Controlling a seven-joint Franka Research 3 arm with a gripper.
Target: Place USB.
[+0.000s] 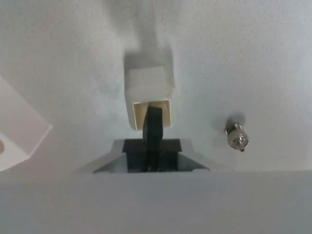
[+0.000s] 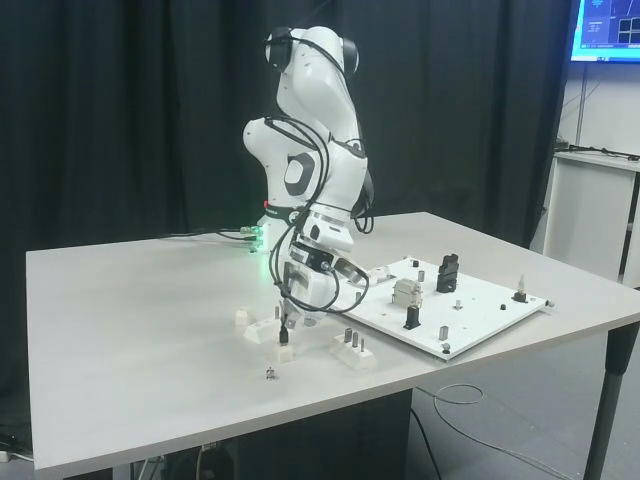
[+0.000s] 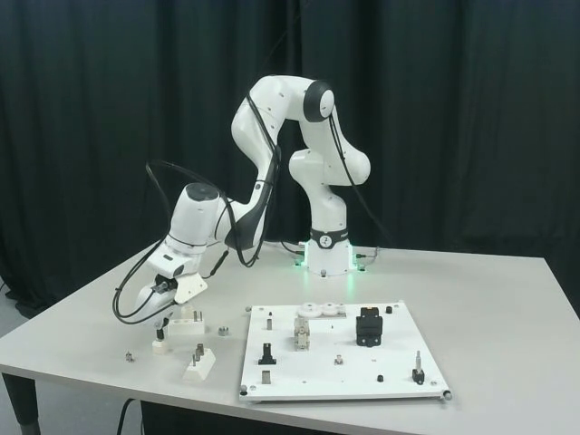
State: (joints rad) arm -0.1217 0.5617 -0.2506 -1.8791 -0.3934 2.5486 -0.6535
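In the wrist view the black USB plug (image 1: 153,126) is held upright, and my gripper (image 1: 152,155) is shut on it. Its lower end sits in the open slot of a small white holder block (image 1: 148,95) on the grey table. In the first room view the gripper (image 2: 285,338) points straight down over that holder (image 2: 284,353) near the table's front edge. From the second room view, the gripper (image 3: 161,332) stands just above the holder (image 3: 160,347), left of the white board.
A small metal connector (image 1: 236,136) lies loose on the table close to the holder (image 2: 268,374) (image 3: 130,356). Other white blocks (image 2: 243,318) (image 2: 353,350) (image 3: 199,362) stand nearby. The white assembly board (image 3: 340,385) with several fixtures lies to the side.
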